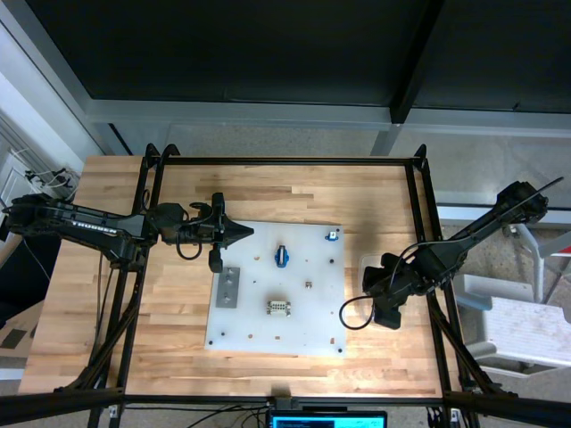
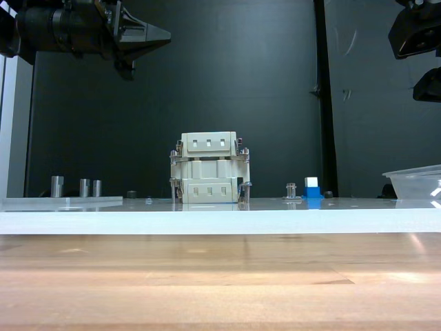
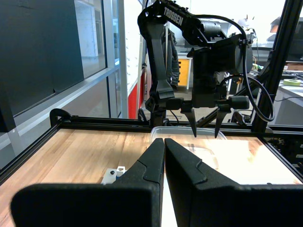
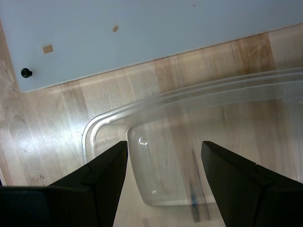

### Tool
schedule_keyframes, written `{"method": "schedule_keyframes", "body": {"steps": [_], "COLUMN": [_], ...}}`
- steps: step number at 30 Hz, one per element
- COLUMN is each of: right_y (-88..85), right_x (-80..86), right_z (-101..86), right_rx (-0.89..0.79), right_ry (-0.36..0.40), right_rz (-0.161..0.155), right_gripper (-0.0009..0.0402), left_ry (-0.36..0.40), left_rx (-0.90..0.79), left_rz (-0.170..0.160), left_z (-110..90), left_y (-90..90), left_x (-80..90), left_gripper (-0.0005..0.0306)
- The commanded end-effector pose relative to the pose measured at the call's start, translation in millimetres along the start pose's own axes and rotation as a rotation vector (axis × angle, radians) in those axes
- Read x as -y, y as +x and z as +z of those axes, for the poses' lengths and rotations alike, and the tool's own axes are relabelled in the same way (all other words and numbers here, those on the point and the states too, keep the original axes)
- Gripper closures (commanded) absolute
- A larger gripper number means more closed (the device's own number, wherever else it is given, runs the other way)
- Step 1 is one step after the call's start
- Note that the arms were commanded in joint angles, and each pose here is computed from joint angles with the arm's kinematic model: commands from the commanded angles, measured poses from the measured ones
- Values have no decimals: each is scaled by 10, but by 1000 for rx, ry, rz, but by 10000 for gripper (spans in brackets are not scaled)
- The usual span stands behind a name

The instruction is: Remove the HAN10-E connector and place it in the container

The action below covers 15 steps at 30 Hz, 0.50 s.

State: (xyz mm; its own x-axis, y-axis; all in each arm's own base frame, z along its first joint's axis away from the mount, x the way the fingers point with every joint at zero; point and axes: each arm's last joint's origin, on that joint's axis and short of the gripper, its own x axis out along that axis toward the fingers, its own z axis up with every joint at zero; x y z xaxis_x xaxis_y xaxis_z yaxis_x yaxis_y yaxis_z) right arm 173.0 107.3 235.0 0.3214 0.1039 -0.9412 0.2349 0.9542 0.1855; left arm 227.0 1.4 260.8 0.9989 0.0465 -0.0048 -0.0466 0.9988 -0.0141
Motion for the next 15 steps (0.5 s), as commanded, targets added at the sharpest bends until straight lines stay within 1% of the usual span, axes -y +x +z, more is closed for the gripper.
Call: {"method": "schedule_keyframes", "body": {"steps": [1,12,15], "right_y": [1,0,-17], "right_x": [-82,-81,-96], "right_z": [164,165,185], "right_rx": [45,47,66], "right_ry": [-129,-136,-137], "right_rz": [224,224,235], "right_gripper": [377,377,377], "left_ry": [0,0,0], "left_rx": [0,-2,-2], "left_rz": [-1,0,-1], "left_z": [0,-2,-2], "left_y": [1,1,1], "left_x": [1,0,0], "left_gripper": [300,300,300]}}
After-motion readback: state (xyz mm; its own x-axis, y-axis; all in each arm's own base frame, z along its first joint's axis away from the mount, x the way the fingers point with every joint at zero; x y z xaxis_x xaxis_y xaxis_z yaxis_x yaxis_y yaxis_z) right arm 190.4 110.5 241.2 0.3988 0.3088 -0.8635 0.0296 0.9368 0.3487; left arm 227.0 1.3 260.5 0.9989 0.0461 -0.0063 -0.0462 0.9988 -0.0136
